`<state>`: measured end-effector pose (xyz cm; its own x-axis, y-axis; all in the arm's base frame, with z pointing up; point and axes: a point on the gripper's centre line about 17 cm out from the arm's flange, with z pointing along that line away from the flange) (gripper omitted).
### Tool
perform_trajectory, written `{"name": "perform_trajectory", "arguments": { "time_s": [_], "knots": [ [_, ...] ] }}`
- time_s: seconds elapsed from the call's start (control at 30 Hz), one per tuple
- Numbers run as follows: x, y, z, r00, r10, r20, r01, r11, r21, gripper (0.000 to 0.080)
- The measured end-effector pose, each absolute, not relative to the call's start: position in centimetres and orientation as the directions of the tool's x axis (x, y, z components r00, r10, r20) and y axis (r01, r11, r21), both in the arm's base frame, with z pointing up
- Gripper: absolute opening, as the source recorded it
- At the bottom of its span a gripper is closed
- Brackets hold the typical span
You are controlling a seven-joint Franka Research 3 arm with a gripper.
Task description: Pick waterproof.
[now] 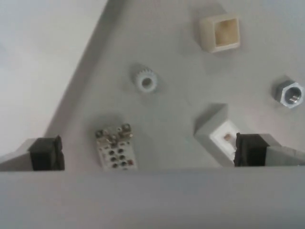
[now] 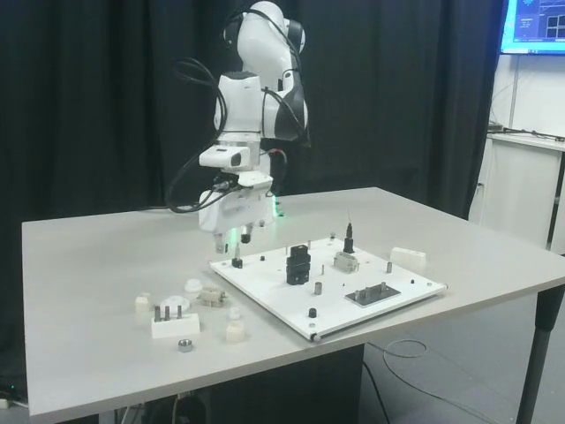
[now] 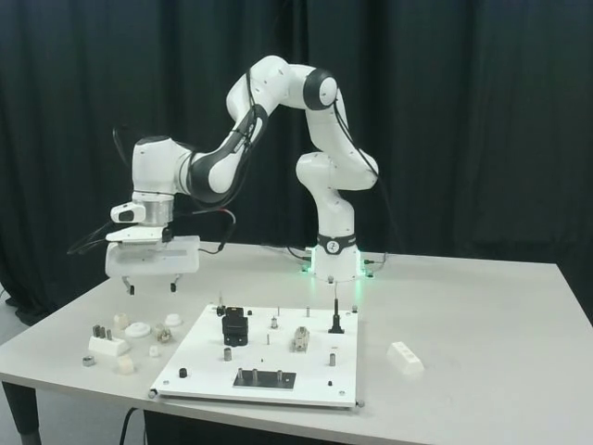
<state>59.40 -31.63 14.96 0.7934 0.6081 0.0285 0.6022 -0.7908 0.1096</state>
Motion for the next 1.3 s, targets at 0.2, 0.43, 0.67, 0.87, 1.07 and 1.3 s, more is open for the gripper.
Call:
{"name": "perform_trajectory", "arguments": {
  "time_s": [0.2,0.43,0.67,0.87,1.07,1.3],
  "knots": [
    [59.9,-32.9,14.3,0.751,0.66,0.008,0.656,-0.747,0.105,0.08],
    [60.3,-33.9,13.4,0.716,0.698,-0.002,0.695,-0.712,0.1,0.08],
    [60.4,-34.6,12.2,0.701,0.713,0.004,0.71,-0.698,0.09,0.08],
    [60.3,-35.1,11.1,0.685,0.728,0.002,0.726,-0.683,0.079,0.08],
    [59.9,-35.3,9.9,0.676,0.736,0.005,0.735,-0.675,0.063,0.08],
    [59.4,-35.4,8.7,0.668,0.744,0.009,0.743,-0.667,0.048,0.08]
  ]
}}
